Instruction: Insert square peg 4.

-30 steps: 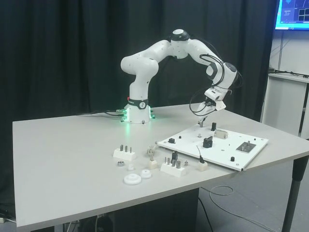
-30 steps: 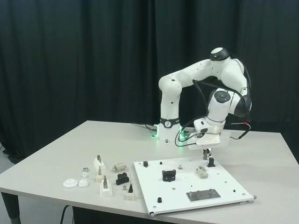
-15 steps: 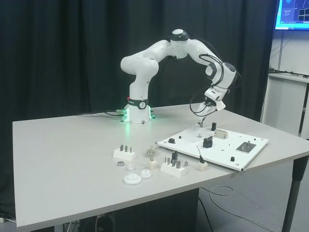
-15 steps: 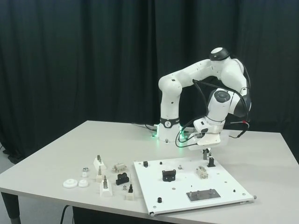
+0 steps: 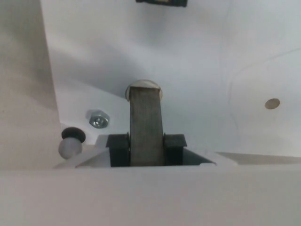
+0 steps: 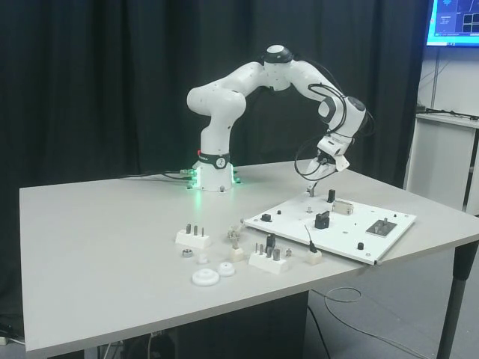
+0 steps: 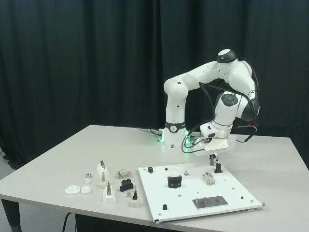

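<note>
A white robot arm [image 7: 203, 79] on a grey table [image 6: 97, 232] holds its gripper [image 5: 146, 141] over the far corner of a white board [image 7: 241, 193]. Its two black fingers [image 5: 117, 149] are closed tight on a grey square peg [image 5: 146, 125], one pressed flat to each side so the bar hangs straight down with its lower end free. In the wrist view that end sits directly over a round white-rimmed socket [image 5: 144, 88] in the board; whether it already touches the rim cannot be told. The upright grip and the centring suggest the peg is being lined up for a straight push into the hole, and a small twist would likely jam its square corners.

Just beside the socket lie a grey hex nut [image 5: 99, 119] and a black-capped stud [image 5: 71, 137] at the board's edge. The board also carries a black block [image 7: 174, 181], a small grey connector [image 7: 208, 178] and a grey plate [image 7: 211, 201] near its front edge.

Off the board, small white holders stand on the table. One [image 6: 193, 236] keeps short grey pins upright in its holes; another [image 6: 269, 261] nearer the board holds several dark and grey pegs. Two white gears [image 6: 212, 274] lie loose in front of them.
</note>
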`<state>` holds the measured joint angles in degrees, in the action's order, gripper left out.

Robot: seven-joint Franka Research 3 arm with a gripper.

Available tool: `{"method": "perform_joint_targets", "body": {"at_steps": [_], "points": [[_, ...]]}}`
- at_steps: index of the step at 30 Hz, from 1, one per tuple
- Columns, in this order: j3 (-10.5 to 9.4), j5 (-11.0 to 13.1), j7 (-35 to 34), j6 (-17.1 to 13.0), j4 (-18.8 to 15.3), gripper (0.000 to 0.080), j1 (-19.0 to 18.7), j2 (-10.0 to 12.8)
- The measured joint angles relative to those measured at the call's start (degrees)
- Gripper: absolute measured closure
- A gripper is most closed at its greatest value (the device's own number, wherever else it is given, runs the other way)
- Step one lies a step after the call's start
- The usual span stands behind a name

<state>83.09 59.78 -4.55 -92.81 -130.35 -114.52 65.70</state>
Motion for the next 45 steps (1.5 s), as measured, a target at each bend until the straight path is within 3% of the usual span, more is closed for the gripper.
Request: {"method": "perform_joint_targets", "body": {"at_steps": [18, 45], "points": [[0.0, 0.0, -2.9, -0.5, -0.3, 0.0652, -0.7, 0.0], [-0.12, -1.2, 4.3, -1.7, -0.8, 0.0652, -1.6, 0.0]]}}
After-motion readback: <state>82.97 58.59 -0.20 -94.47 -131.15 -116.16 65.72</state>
